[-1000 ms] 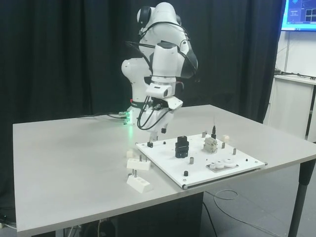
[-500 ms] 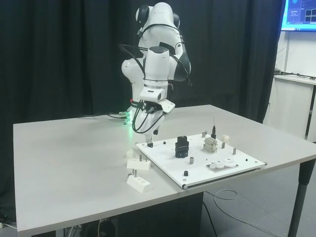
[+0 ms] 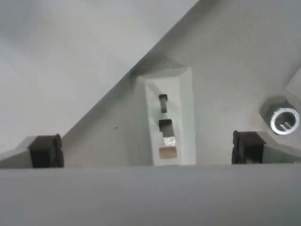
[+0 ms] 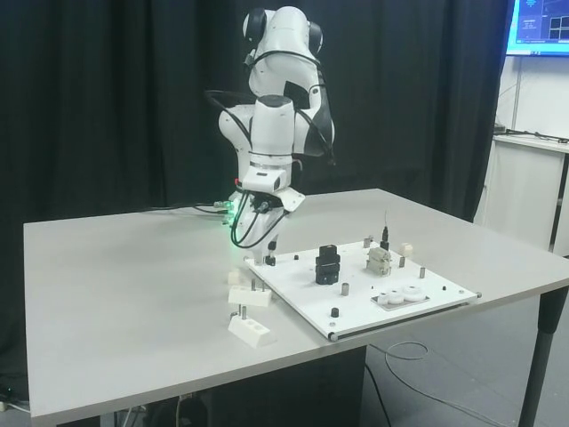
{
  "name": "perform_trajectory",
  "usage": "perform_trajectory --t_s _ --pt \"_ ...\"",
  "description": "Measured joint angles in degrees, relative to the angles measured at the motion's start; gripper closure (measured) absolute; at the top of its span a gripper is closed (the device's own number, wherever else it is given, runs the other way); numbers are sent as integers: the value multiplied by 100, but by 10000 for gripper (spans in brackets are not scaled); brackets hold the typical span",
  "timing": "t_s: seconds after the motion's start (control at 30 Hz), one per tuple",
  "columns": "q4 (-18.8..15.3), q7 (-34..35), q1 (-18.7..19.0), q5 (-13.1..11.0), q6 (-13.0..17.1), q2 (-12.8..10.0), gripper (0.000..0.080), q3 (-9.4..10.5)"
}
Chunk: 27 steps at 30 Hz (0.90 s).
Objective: Pick square peg 1.
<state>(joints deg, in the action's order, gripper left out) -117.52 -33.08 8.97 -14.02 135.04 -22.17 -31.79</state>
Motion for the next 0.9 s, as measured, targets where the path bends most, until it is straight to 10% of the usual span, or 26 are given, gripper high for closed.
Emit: perform_trajectory --t_s 0.9 --pt "-253 -684 -18 -202 469 -87 3 59"
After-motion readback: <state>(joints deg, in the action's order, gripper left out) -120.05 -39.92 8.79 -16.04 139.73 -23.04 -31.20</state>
